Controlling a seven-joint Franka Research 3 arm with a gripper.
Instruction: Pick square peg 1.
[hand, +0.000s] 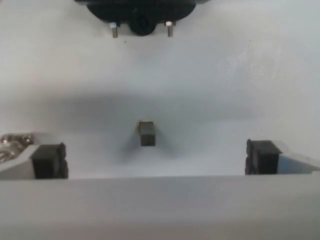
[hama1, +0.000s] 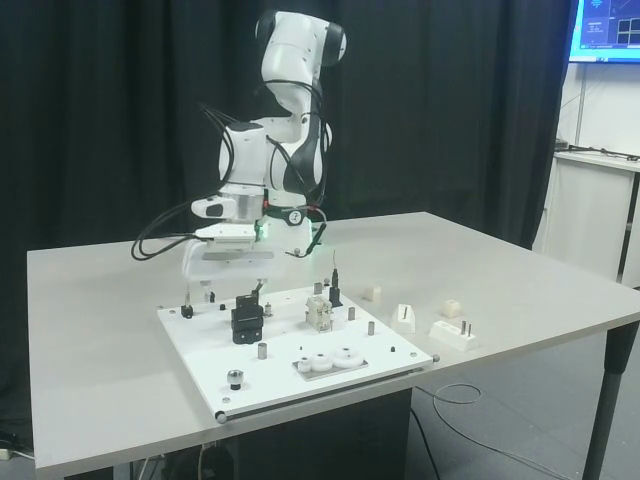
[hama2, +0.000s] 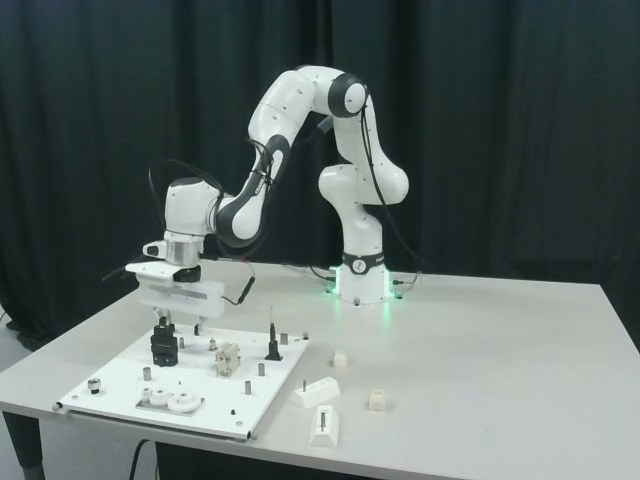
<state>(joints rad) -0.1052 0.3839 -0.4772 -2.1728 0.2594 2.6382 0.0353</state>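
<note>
Square peg 1 (hand: 146, 133) is a small grey upright post standing on the white board (hand: 210, 85). My gripper (hand: 155, 159) hangs above it, open, with the peg between the two black pads (hand: 49, 161) and roughly centred in the wide gap. Nothing is held. In the first room view the gripper (hama1: 228, 288) hovers over the far left part of the board (hama1: 200, 345). In the second room view the gripper (hama2: 178, 320) sits just above the board's back edge (hama2: 240, 335).
A black block (hama1: 247, 320) with two screws (hand: 141, 17) stands on the board close to the gripper. Other small pegs, a grey fixture (hama1: 318, 310), white gears (hama1: 330, 360) and a black pin (hama2: 271, 345) fill the board. White holders (hama1: 450, 330) lie on the grey table.
</note>
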